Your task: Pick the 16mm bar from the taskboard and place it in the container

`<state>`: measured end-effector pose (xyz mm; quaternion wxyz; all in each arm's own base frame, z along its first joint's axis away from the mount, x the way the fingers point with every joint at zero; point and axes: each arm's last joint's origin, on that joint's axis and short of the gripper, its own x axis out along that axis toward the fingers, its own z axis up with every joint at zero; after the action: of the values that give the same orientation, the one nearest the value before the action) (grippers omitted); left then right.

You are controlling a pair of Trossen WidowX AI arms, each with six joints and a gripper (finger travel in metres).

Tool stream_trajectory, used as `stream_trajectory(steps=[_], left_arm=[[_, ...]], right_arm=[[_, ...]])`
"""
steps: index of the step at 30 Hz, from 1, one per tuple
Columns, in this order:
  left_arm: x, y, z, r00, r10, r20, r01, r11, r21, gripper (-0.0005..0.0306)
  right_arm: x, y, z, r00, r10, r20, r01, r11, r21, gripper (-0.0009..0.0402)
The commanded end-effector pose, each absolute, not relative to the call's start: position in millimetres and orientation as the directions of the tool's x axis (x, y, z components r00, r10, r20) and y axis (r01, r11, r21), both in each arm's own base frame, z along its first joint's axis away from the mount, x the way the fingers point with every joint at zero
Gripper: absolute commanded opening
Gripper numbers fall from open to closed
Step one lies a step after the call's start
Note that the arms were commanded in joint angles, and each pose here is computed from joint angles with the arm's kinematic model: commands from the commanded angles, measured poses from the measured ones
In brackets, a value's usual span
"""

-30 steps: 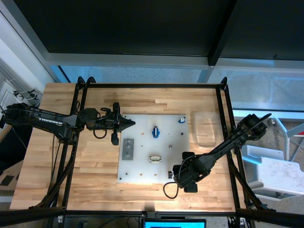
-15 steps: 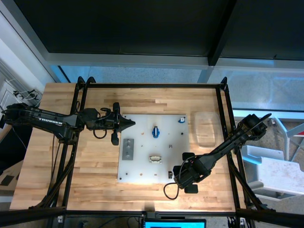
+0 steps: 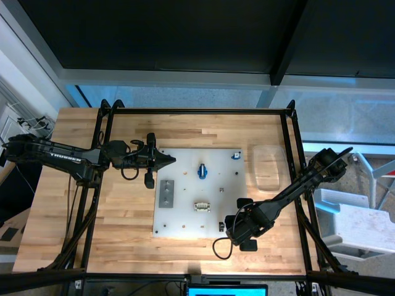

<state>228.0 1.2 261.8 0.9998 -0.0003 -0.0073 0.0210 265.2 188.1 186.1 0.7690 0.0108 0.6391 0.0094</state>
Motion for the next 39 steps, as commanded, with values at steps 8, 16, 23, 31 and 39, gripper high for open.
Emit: stream_trajectory(steps=[8,16,23,31,39], left_arm=[[228.1,1.3,262.0,0.99900,0.042,0.015,-0.042,0.99912,-0.001,0.0000],[228.1,1.2,262.0,0.99902,0.042,0.015,-0.042,0.99914,-0.001,0.0000],[228.1,1.2,261.9,0.99902,0.042,0.015,-0.042,0.99914,-0.001,0.0000],[228.1,1.3,262.0,0.99900,0.042,0.015,-0.042,0.99912,-0.001,0.0000],[228.1,1.2,261.9,0.99902,0.042,0.015,-0.042,0.99914,-0.001,0.0000]], right_arm=[[264,187,197.1,0.216,0.049,-0.975,-0.001,0.999,0.050,0.0027],[258,183,212.7,0.242,0.068,-0.968,-0.002,0.998,0.069,0.0028],[250,176,230.3,0.272,0.089,-0.958,-0.003,0.996,0.092,0.0027],[243,168,251.0,0.321,0.120,-0.940,-0.001,0.992,0.126,0.0028],[238,156,277.2,0.327,0.114,-0.938,0.022,0.991,0.128,0.0027]])
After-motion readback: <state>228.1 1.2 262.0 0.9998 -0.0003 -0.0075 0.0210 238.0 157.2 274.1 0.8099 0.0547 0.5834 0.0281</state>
